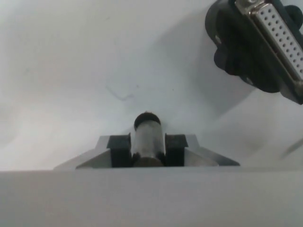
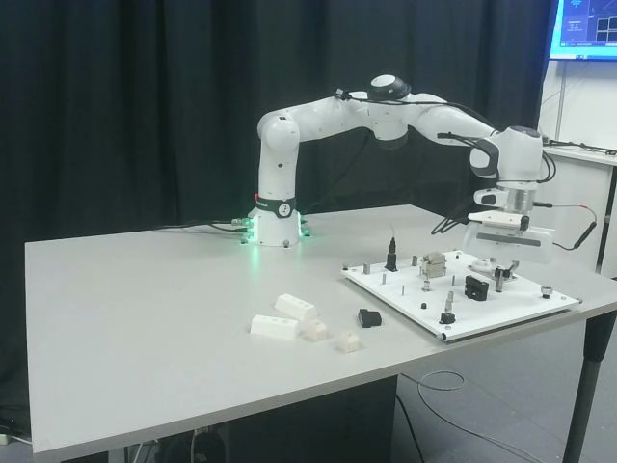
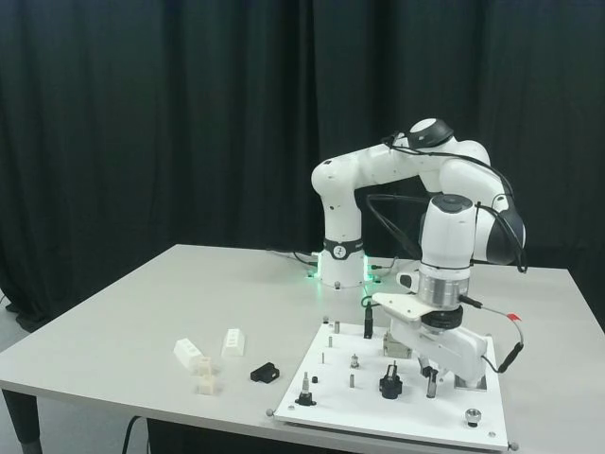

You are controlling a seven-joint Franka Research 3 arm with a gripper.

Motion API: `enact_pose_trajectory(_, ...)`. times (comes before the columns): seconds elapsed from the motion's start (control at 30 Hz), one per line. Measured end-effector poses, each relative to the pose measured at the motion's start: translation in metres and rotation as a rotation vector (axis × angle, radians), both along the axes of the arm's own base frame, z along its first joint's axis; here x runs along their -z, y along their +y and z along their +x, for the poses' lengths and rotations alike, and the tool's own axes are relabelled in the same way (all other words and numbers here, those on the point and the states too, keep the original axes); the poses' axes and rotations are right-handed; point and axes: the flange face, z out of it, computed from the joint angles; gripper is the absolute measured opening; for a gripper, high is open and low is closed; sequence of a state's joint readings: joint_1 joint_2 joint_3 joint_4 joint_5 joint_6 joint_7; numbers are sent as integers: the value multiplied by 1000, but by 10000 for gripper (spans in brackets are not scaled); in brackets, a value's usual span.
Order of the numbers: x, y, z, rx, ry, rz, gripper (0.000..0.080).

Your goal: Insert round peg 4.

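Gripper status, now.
Gripper: jaws shut on the round peg, held over the white board.

In the wrist view the end effector's (image 1: 147, 149) body hides the peg's (image 1: 147, 137) upper part, and the connector (image 1: 265, 42) runs off the frame edge. In both room views the board's (image 3: 331, 421) small parts are too tiny to identify.

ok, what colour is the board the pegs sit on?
White board, clearest in the second room view; the gripper holds the peg over it.
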State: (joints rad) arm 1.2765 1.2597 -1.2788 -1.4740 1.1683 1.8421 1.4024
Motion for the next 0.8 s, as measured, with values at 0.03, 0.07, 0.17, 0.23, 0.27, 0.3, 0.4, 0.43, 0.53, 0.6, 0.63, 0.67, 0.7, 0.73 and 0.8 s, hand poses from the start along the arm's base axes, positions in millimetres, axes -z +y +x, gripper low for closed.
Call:
enact_pose_trajectory(0.03, 0, 0, 0, 0, 0, 0, 149)
enact_pose_trajectory(0.07, 1, 0, 0, 0, 0, 0, 149)
enact_pose_trajectory(0.17, 2, 0, 0, 0, -1, 1, 149)
enact_pose_trajectory(0.23, 2, 0, 1, 0, -1, 1, 149)
enact_pose_trajectory(0.27, 2, 0, 1, 1, -1, 1, 149)
enact_pose_trajectory(0.3, 2, -1, 1, 1, -1, 1, 149)
enact_pose_trajectory(0.4, 2, -1, 1, 1, -1, 1, 149)
enact_pose_trajectory(0.43, 2, -1, 1, 1, -1, 1, 149)
enact_pose_trajectory(0.53, 2, -1, 1, 1, -1, 1, 149)
enact_pose_trajectory(0.6, 2, -1, 1, 1, -1, 1, 149)
enact_pose_trajectory(0.63, 2, -1, 1, 2, -1, 1, 149)
enact_pose_trajectory(0.67, 2, -1, 1, 2, -2, 1, 149)
enact_pose_trajectory(0.7, 2, -2, 1, 2, -2, 1, 149)
enact_pose_trajectory(0.73, 2, -2, 1, 2, -3, 1, 149)
enact_pose_trajectory(0.8, 3, -2, 2, 3, -4, 1, 149)
